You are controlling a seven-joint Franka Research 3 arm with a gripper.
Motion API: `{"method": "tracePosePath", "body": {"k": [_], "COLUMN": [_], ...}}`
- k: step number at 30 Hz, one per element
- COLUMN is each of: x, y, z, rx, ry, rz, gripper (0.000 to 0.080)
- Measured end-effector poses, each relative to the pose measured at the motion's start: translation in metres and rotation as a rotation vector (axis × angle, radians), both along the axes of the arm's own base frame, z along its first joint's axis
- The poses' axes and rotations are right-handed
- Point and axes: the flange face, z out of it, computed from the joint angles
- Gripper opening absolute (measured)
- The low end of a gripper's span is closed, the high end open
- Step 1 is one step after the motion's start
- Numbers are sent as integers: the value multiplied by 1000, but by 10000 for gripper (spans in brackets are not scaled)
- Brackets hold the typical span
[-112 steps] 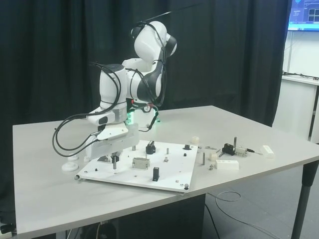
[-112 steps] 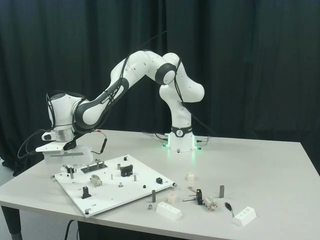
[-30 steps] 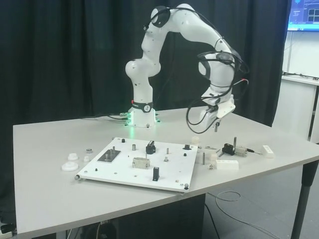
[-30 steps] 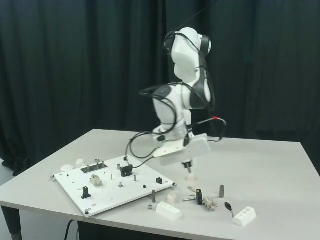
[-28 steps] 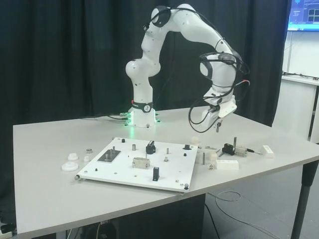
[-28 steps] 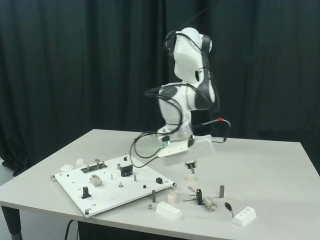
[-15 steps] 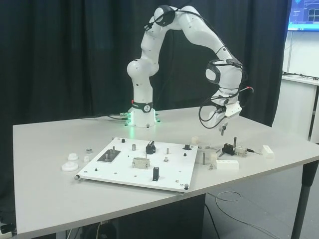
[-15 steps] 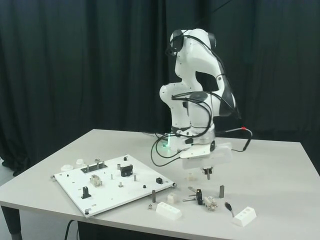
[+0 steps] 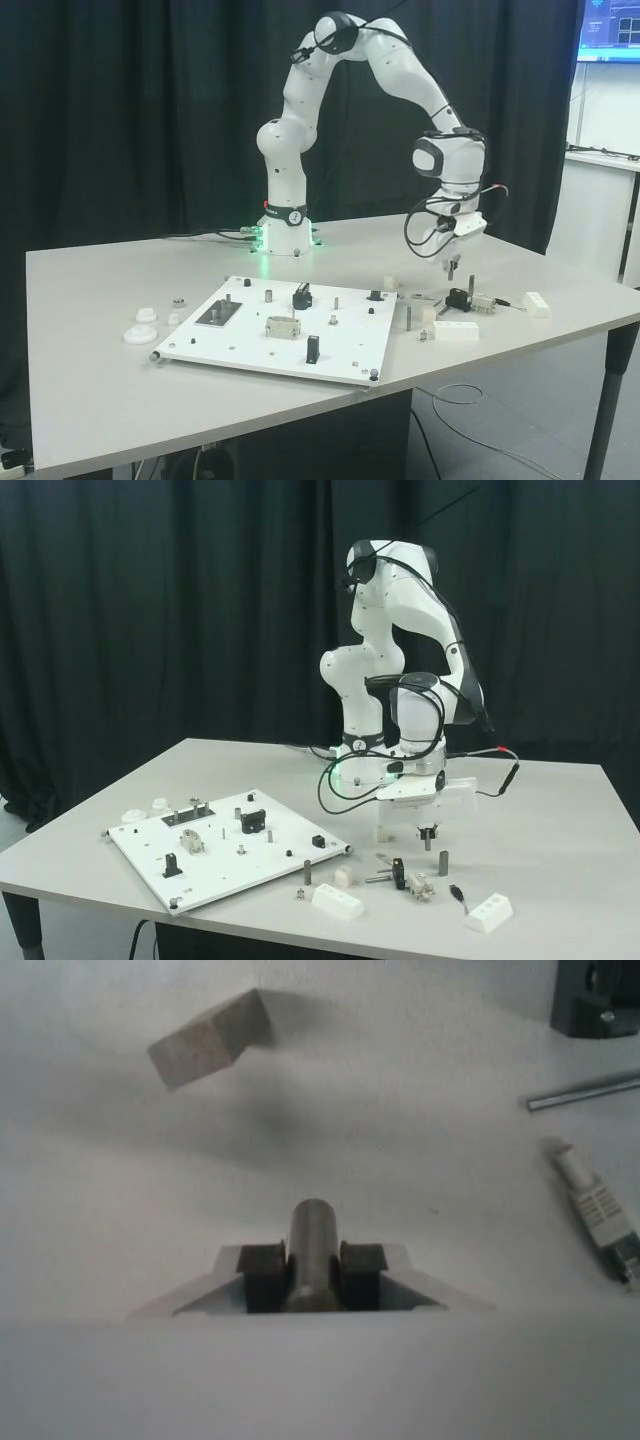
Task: Place round peg 3.
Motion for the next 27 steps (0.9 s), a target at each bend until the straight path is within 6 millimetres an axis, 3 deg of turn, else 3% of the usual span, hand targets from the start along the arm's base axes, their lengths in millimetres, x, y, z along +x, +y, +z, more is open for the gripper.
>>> {"method": "tracePosePath", "body": {"k": [22, 23, 27], "x": [-8, -8, -9], "y": [18, 19, 20], "z": [-25, -26, -26], "rx": [-16, -17, -17], "ry": [-17, -16, -14], "rz": [-20, -20, -24], "gripper": [111, 315, 315]}}
